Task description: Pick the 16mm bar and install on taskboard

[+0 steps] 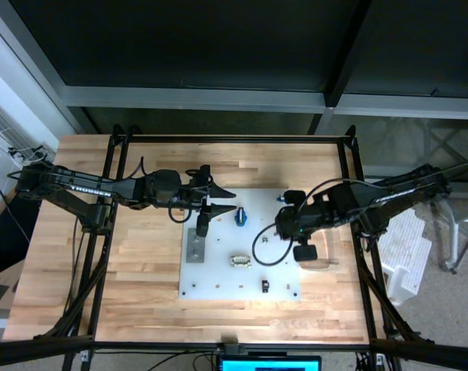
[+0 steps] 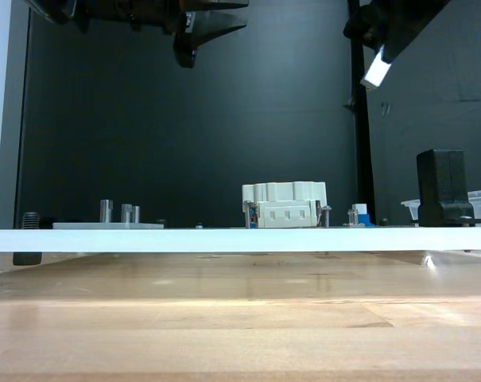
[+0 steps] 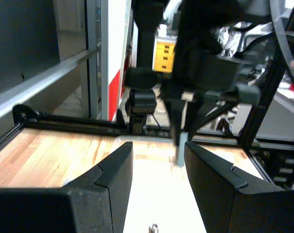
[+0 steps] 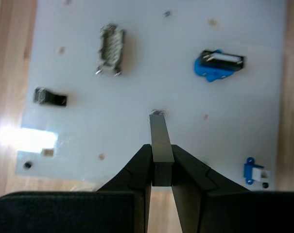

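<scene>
Clamped in the right tool (image 4: 161, 154), the 16mm bar (image 4: 160, 131) is held clear above the taskboard (image 4: 112, 126); alignment and lowering are judged next. The left tool (image 3: 157, 160) hovers opposite, jaws apart.

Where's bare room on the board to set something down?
Bare taskboard between grey plate, white connector and black block. Crowded beyond: open left gripper hovers near the blue part; right gripper holds the 16mm bar above the taskboard.

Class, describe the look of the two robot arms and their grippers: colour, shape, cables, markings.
Both arms are slender and matte black. The left arm bears white lettering; black cables loop beside the right arm. The left gripper, above the left of the board, and right gripper, above its right gripping the 16mm bar, have angular black fingers.
</scene>
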### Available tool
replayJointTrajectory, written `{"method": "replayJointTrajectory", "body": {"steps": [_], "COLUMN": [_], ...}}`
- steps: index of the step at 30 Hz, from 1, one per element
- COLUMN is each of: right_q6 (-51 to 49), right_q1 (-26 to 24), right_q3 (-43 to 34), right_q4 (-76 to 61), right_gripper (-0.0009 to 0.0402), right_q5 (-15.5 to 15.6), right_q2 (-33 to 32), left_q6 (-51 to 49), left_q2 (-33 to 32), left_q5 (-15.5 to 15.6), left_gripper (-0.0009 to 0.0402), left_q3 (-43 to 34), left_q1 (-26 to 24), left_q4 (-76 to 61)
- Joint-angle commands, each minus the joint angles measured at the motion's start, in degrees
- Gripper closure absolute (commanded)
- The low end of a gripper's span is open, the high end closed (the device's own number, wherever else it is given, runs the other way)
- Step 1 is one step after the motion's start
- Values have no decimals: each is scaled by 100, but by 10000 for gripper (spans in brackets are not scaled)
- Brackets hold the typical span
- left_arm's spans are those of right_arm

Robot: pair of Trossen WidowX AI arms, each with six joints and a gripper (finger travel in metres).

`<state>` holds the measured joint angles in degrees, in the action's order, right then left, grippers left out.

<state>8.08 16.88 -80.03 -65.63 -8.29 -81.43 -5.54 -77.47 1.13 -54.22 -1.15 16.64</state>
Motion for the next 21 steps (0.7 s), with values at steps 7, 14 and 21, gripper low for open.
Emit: {"method": "replayJointTrajectory", "body": {"steps": [7,14,21], "right_q6": [-284,-1169,-2177], "right_q1": [629,938,1130], "right_q3": [-697,-761,-754], "right_q4": [-772,-824,-892], "right_gripper": [393,393,393], "right_q5": [216,540,531], "right_q2": [-776,-1150,-1377], "left_q6": [9,9,9], "left_q2": [-13,-13,-13], "left_q5": [2,68,66], "left_gripper": [251,251,251], "left_q3": [-4,-4,-4], "left_q1": [2,4,2], "left_q4": [-22,-28,-31]}}
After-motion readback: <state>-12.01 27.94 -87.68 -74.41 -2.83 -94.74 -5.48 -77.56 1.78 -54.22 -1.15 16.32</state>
